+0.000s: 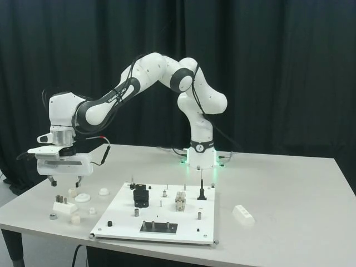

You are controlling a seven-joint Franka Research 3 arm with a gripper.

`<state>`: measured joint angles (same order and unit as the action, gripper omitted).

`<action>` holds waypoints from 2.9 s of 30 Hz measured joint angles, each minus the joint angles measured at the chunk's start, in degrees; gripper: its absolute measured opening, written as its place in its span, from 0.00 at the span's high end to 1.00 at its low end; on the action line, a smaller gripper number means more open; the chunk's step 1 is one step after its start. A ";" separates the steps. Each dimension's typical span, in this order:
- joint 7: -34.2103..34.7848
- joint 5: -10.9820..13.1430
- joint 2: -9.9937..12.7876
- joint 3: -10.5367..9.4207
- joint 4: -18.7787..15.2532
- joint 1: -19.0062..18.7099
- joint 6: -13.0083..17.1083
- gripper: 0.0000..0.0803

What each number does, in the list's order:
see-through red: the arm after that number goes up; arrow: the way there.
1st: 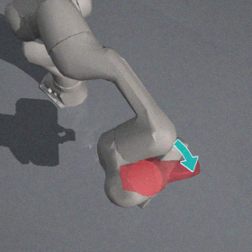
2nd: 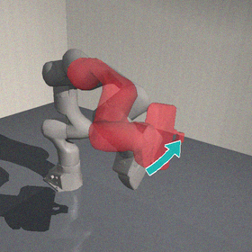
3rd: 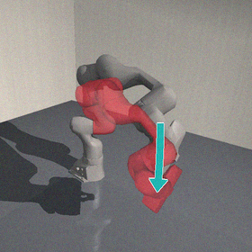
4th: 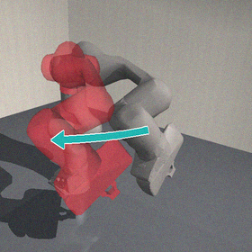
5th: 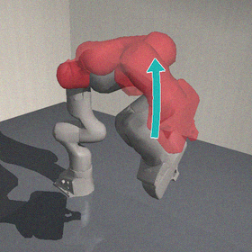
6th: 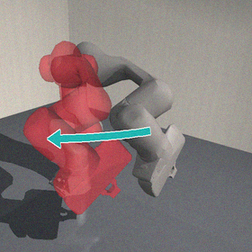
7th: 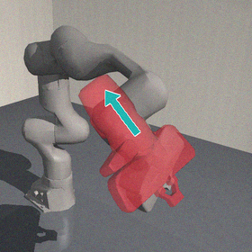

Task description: Pick bolt 4.

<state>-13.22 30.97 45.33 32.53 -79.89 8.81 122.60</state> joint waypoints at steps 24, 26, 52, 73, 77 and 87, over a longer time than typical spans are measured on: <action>-7.31 -1.99 7.32 -0.06 10.25 2.91 -1.32 0.00; -7.60 -1.77 7.60 -0.15 10.26 3.11 -1.13 0.00; -7.66 10.49 13.24 -0.71 10.26 6.01 2.22 0.00; -7.66 16.84 15.03 -0.75 10.32 6.10 3.34 0.00; -7.66 17.30 15.03 -0.86 10.32 6.10 3.35 0.00; -7.66 18.06 15.04 -1.34 10.32 6.10 3.36 0.00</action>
<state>-20.88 49.03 60.36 31.19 -69.57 14.90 125.96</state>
